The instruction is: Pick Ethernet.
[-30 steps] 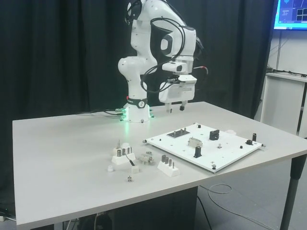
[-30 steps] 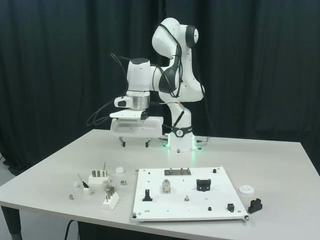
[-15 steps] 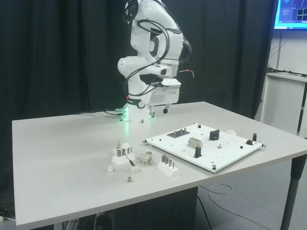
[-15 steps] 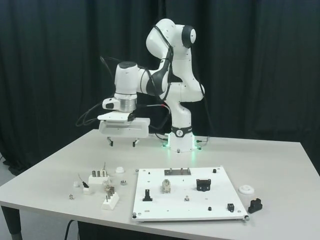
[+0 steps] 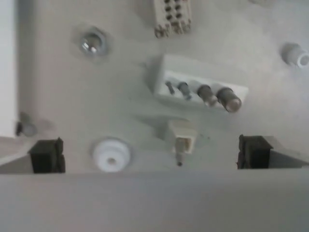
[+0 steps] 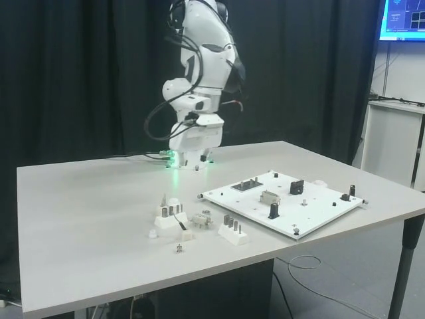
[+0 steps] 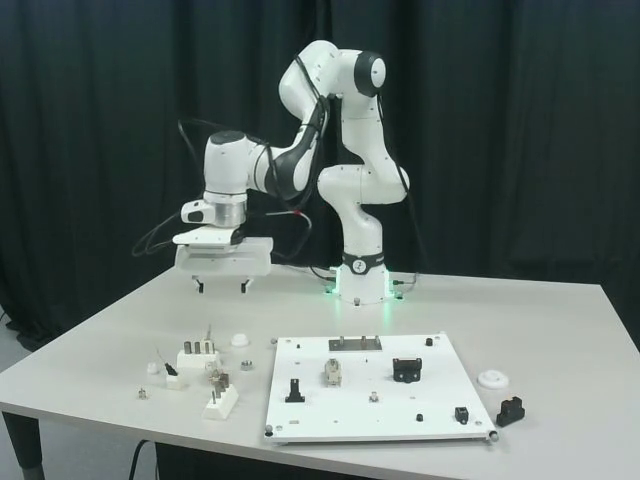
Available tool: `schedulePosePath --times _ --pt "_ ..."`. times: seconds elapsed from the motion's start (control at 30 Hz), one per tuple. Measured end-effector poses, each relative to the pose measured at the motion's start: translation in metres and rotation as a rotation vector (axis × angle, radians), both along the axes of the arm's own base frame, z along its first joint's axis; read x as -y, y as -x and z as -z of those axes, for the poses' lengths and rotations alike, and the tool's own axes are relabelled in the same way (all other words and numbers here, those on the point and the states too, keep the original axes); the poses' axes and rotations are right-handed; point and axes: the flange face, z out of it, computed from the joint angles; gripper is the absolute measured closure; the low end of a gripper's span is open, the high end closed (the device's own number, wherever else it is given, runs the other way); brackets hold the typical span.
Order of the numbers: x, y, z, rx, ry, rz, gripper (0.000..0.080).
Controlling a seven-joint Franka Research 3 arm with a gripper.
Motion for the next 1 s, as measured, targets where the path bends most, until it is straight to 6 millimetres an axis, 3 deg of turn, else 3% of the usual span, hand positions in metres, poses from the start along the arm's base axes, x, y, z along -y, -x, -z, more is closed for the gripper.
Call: schedulePosePath --times 0.43,1.0 --pt "0.042 0.03 0.038 0.008 0.011 -0.023 0.0003" --pt "0.069 0.046 0.088 0.024 -0.002 -0.062 0.0003"
